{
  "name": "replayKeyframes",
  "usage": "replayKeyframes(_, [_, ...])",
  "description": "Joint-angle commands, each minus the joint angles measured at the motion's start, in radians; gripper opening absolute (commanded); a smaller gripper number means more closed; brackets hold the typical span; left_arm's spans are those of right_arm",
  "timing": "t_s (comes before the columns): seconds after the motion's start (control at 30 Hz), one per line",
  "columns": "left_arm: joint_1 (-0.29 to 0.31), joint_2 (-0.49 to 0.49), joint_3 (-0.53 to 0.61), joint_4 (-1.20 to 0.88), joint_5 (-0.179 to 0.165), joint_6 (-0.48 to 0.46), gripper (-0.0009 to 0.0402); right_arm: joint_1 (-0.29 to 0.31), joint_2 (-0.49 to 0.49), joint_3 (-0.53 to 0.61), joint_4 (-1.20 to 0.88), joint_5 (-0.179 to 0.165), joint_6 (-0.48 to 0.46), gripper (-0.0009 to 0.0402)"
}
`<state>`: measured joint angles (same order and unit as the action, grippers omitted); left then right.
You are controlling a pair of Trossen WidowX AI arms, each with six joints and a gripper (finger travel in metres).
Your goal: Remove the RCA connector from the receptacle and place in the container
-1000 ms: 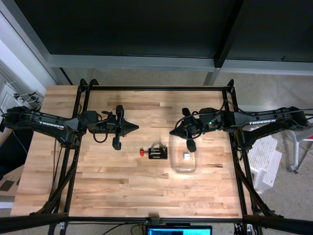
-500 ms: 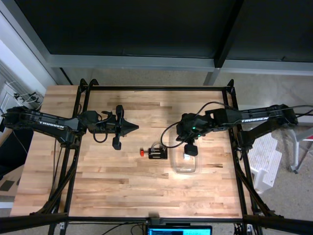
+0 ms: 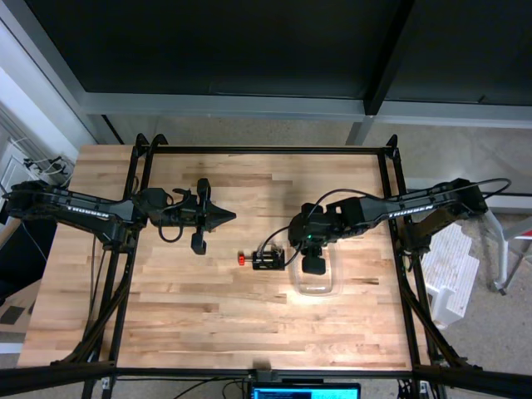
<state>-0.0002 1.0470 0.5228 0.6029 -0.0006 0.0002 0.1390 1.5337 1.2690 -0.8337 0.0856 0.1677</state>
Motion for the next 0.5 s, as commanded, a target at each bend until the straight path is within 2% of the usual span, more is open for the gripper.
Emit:
replayKeyframes(0.03, [0.000,0.000,0.000,0.000,0.000,0.000,0.0000,0.011,0.021,0.000,0.008,0.009,0.019,0.0155])
replayKeyframes(0.17, [0.000,0.000,0.000,0.000,0.000,0.000,0.0000,0.019,0.047,0.000,0.031,0.047,0.036,0.0186])
replayKeyframes(0.23, [0.000,0.000,0.000,0.000,0.000,0.000,0.0000,0.021,0.057,0.000,0.045,0.054,0.037,0.0193])
replayKeyframes(0.5, [0.000,0.000,0.000,0.000,0.000,0.000,0.0000,0.030,0.121,0.000,0.105,0.053,0.037,0.0195])
